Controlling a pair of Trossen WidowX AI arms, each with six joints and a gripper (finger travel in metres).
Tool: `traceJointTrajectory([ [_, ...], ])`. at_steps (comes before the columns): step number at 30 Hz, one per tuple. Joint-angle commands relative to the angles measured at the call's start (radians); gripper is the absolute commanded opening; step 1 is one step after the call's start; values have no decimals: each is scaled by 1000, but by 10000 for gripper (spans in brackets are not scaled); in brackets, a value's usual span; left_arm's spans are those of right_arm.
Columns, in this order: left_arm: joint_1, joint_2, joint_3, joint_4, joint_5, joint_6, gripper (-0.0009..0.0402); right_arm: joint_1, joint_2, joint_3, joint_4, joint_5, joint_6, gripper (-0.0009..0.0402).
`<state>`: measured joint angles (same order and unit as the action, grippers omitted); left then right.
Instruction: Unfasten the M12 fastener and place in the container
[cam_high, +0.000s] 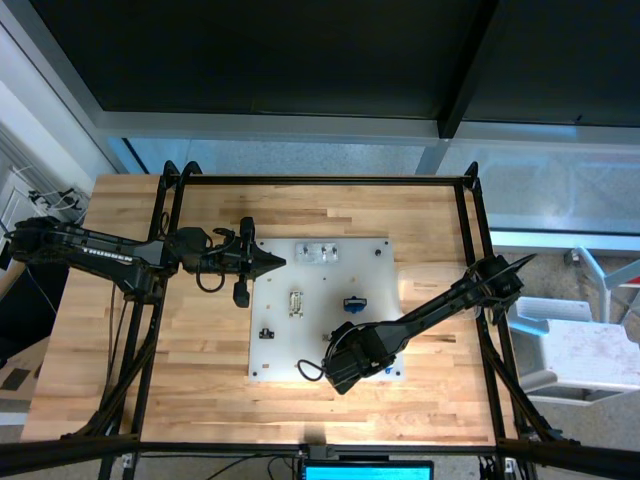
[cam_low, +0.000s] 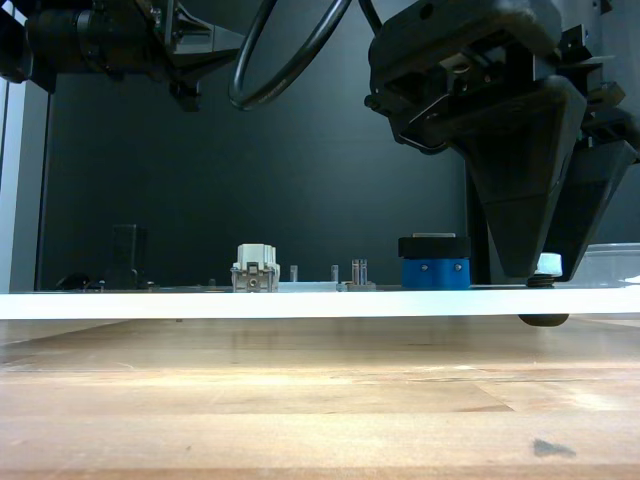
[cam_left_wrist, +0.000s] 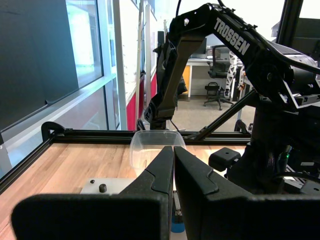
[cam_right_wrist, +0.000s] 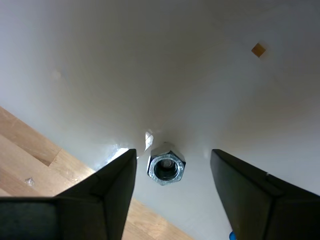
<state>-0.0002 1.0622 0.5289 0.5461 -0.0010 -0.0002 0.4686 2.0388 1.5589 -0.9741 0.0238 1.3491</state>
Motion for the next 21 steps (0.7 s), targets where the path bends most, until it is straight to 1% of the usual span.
traceJointTrajectory([
  [1,0,0,0,0,0,0,0,0,0,0,1,1,1,164],
  [6,0,0,0,0,0,0,0,0,0,0,0,1,4,115],
  [12,0,0,0,0,0,0,0,0,0,0,0,0,3,73],
  [16,0,0,0,0,0,0,0,0,-1,0,0,-1,2,54],
  [21,0,0,0,0,0,0,0,0,-4,1,-2,-3,-5,43],
])
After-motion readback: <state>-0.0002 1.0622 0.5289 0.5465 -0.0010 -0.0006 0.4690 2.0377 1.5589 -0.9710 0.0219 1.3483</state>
